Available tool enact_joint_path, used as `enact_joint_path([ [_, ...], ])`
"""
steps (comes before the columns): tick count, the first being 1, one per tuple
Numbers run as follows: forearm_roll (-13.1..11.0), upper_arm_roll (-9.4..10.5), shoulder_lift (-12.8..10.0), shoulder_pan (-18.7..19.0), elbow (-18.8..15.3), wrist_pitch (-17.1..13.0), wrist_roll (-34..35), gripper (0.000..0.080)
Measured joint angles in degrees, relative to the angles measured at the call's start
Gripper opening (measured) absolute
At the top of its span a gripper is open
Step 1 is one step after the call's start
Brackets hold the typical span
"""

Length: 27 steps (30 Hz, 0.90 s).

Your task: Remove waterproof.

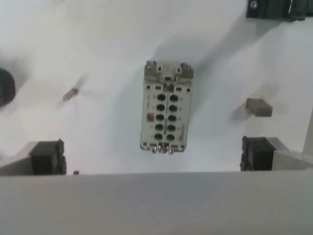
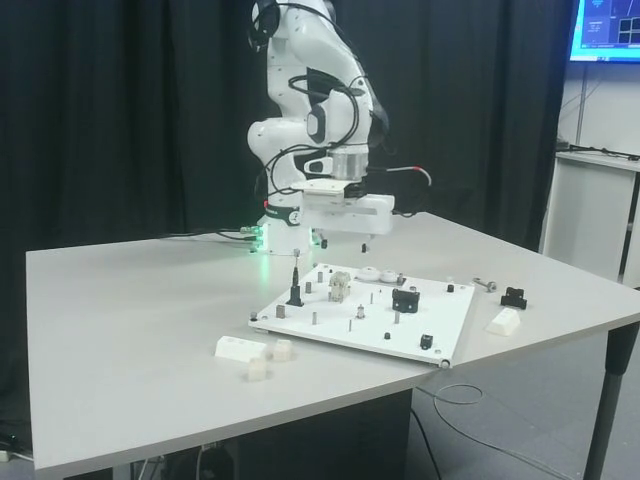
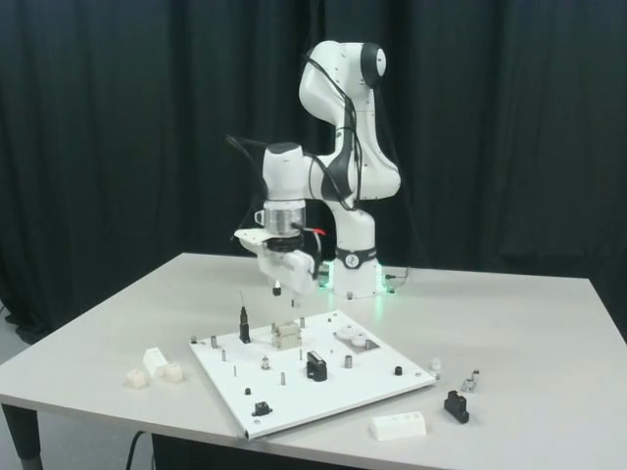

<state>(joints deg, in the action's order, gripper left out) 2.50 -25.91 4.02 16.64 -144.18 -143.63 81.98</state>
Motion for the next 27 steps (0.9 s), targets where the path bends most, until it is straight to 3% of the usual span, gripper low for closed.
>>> enact_joint_path([
  [6, -2.19, -0.28, -1.58, -0.59, 0.0, -2.0, -0.68, 0.08],
  [17, -2.82, -0.29, -4.83, -0.71, 0.16, -3.87, -0.7, 0.08],
  [27, -3.44, -0.29, -6.45, -0.71, 0.22, -4.05, -0.32, 0.08],
])
